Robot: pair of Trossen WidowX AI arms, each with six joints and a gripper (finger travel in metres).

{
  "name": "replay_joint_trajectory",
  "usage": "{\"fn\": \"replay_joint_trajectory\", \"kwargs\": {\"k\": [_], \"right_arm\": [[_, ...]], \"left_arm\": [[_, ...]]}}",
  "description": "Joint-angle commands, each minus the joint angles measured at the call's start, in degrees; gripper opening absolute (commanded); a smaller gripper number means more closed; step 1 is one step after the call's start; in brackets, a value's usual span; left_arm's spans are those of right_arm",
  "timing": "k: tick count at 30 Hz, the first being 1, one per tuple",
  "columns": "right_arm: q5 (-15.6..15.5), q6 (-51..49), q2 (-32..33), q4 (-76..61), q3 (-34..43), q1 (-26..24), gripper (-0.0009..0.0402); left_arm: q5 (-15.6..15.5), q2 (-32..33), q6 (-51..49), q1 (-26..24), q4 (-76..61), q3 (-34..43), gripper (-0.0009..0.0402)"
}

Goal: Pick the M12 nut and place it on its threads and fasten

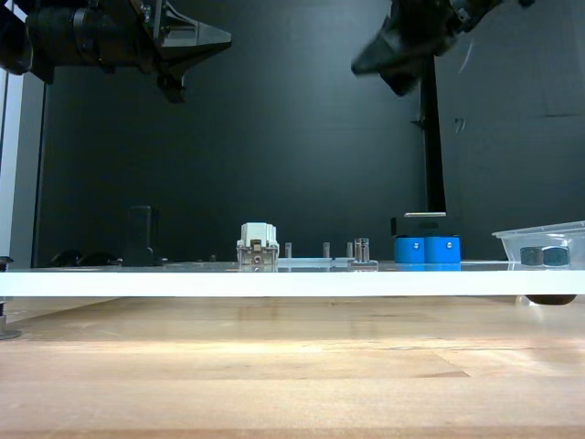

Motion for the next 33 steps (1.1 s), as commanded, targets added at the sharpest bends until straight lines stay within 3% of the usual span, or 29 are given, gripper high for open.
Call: {"fn": "replay_joint_trajectory", "kwargs": {"k": [1,6,13,22,33], "right_arm": [[-4.09,-1.09,-3.56,8.44,-3.61,-3.63,0.0],[-4.24,-2.47,-7.13,19.69,-9.79,-7.17,0.0],[-3.58,-1.9,-8.57,34.03,-16.26,-7.54,0.0],[-2.19,-1.81,-8.55,43.19,-20.85,-7.41,0.0],[-2.21,-0.57,-8.52,43.52,-21.24,-7.43,0.0]], "left_arm": [[0.02,0.0,0.02,0.0,0.0,0.02,0.0],[0.02,0.0,0.02,0.02,0.0,0.02,0.0],[0.02,0.0,0.02,0.0,0.0,0.02,0.0],[0.02,0.0,0.02,0.02,0.0,0.02,0.0],[0.02,0.0,0.02,0.0,0.0,0.02,0.0]]}}
